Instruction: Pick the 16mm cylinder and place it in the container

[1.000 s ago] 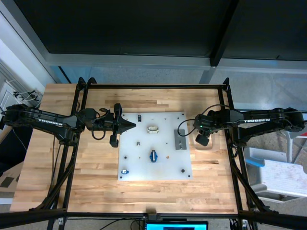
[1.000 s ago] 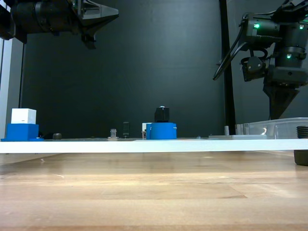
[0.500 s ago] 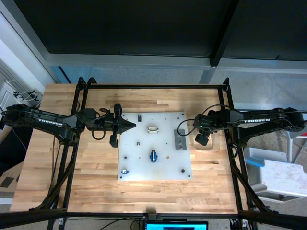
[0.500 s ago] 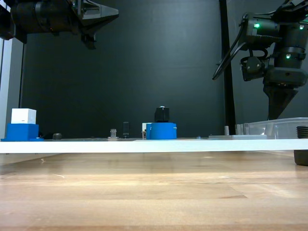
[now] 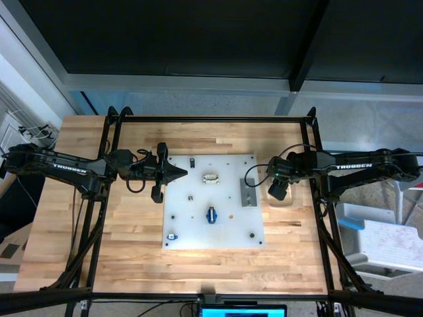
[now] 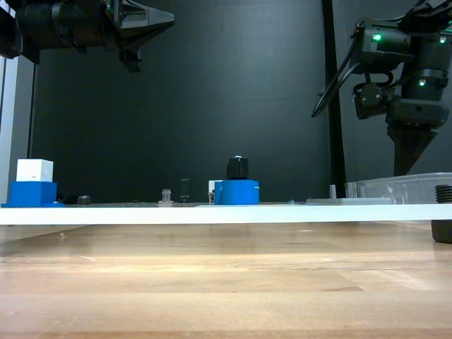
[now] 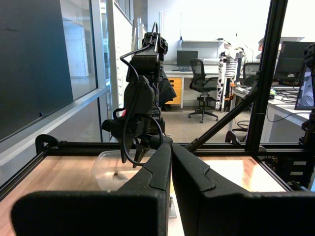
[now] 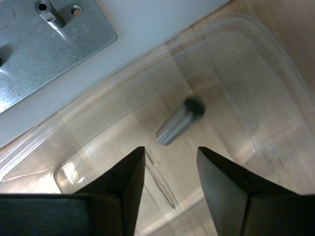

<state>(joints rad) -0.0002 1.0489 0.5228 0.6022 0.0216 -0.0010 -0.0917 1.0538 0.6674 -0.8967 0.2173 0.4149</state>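
Note:
The 16mm cylinder [image 8: 178, 123], a short silvery-grey peg, lies on its side inside the container [image 8: 236, 59], a clear shallow tray just off the white board's right edge [image 5: 283, 200]. My right gripper [image 8: 170, 152] hangs open straight above the tray with nothing between its fingers; the low view shows its tips [image 6: 412, 166] just over the tray's rim [image 6: 417, 185]. My left gripper [image 5: 182, 173] is shut and empty, held high at the board's left edge [image 6: 166, 15], pointing right toward the right arm [image 7: 140, 98].
The white task board [image 5: 211, 228] carries a flat grey metal plate [image 5: 248, 191] with a small post beside the tray, a blue upright part [image 5: 211, 214] in the middle, and a blue block with a white cube [image 6: 33, 185] at the near left. Black frame rails surround the table.
The right gripper's wrist has shifted very slightly above the container. The left arm has not moved.

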